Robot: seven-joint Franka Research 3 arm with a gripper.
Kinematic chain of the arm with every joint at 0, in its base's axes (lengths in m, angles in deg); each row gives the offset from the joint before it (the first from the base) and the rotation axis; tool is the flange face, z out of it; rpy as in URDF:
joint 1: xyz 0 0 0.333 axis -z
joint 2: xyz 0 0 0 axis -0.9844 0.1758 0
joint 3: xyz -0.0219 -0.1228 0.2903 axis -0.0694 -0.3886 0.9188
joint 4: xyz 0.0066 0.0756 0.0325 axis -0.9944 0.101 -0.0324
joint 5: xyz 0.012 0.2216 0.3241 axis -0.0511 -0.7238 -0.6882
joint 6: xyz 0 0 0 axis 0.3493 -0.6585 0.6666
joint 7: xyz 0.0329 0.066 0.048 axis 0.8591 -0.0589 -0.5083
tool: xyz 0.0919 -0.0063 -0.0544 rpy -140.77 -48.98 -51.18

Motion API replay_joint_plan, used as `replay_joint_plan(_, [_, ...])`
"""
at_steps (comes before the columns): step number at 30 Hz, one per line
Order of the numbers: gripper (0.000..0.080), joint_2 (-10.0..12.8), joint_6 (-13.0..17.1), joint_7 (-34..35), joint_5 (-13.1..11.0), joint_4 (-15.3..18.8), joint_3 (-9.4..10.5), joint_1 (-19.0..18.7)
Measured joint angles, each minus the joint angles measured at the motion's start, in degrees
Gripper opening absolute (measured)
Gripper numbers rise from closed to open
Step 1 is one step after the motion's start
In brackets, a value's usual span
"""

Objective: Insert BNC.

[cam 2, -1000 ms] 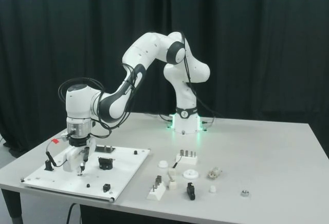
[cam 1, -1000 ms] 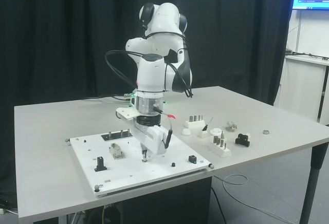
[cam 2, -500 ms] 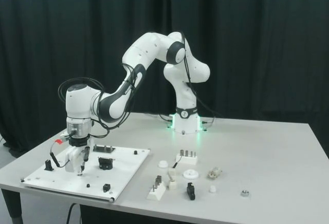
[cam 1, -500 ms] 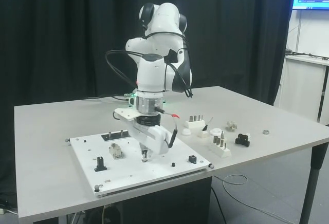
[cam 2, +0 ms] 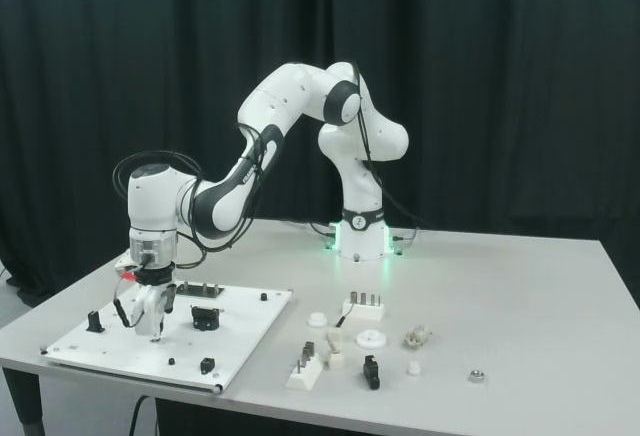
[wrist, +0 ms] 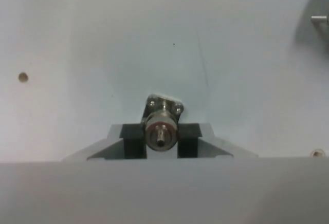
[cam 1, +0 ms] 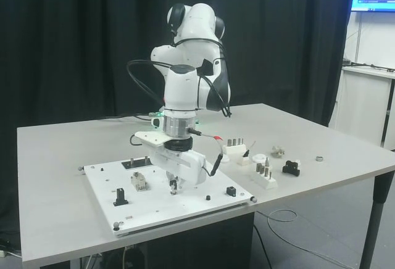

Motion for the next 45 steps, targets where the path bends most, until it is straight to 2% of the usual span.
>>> replay_joint_plan(33, [0.0126, 0.0, -0.2, -13.4, -0.3, 0.1, 0.00, 0.1])
replay_joint_plan(45, [0.0126, 0.4, 0.3, -17.7, -2.4, 0.2, 0.05, 0.5])
